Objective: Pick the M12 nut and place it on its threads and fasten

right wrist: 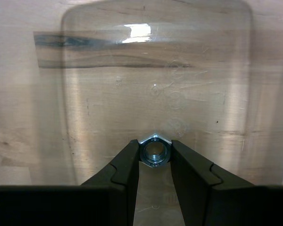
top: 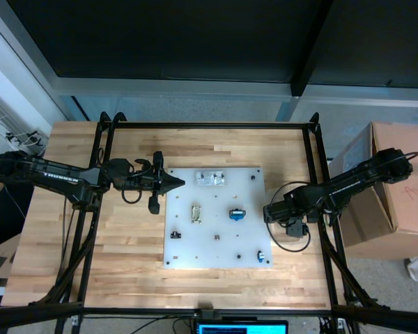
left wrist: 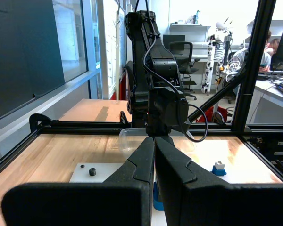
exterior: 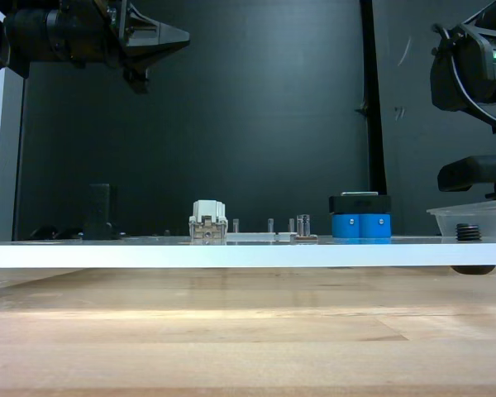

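My right gripper (right wrist: 154,156) is shut on the small silver M12 nut (right wrist: 154,149). The nut is pinched between the two fingertips with its hole facing the camera, just over the floor of the clear tray (right wrist: 108,94). In the high view this gripper (top: 290,224) is low beside the white board's (top: 195,257) right edge. The black ribbed stud (exterior: 469,232) stands bare, ribs showing, in front of the tray (exterior: 471,215). My left gripper (top: 175,182) hovers high over the board's far left edge, fingers (left wrist: 141,162) pressed together on nothing.
On the board stand a blue block (exterior: 360,219), a white connector (exterior: 208,223), a silver post (exterior: 304,225) and small pins. A cardboard box (top: 397,188) sits beyond the right arm. A black frame (top: 209,125) rings the table.
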`<action>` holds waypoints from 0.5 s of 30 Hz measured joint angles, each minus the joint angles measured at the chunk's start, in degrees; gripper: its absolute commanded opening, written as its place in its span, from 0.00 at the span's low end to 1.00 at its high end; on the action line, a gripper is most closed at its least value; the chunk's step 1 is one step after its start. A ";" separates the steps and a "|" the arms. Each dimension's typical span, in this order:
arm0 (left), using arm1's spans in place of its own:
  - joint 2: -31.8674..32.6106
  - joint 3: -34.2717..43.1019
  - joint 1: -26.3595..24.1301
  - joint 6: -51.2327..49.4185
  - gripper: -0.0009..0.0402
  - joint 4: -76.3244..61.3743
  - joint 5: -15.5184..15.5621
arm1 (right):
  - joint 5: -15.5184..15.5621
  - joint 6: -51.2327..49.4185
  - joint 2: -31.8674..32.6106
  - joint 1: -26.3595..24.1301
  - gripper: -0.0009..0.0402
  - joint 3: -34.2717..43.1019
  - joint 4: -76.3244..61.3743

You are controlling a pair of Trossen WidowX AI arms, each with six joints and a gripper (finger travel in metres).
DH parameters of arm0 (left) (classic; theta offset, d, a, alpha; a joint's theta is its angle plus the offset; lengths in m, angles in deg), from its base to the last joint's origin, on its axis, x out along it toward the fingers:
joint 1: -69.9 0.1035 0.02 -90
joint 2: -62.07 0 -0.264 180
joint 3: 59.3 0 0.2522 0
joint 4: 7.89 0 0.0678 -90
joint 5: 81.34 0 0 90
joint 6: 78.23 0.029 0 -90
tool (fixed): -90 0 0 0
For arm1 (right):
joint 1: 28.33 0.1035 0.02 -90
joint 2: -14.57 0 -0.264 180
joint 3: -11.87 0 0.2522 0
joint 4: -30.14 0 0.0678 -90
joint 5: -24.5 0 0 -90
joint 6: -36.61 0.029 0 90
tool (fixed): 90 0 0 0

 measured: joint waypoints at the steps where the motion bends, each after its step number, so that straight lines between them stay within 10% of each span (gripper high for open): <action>1: 0.00 -0.02 0.00 0.00 0.02 0.00 0.02 | 0.00 0.00 0.00 0.00 0.16 0.00 0.00; 15: 0.00 0.00 0.00 0.00 0.02 0.00 0.00 | 0.09 5.97 -2.75 0.22 0.14 4.04 -4.46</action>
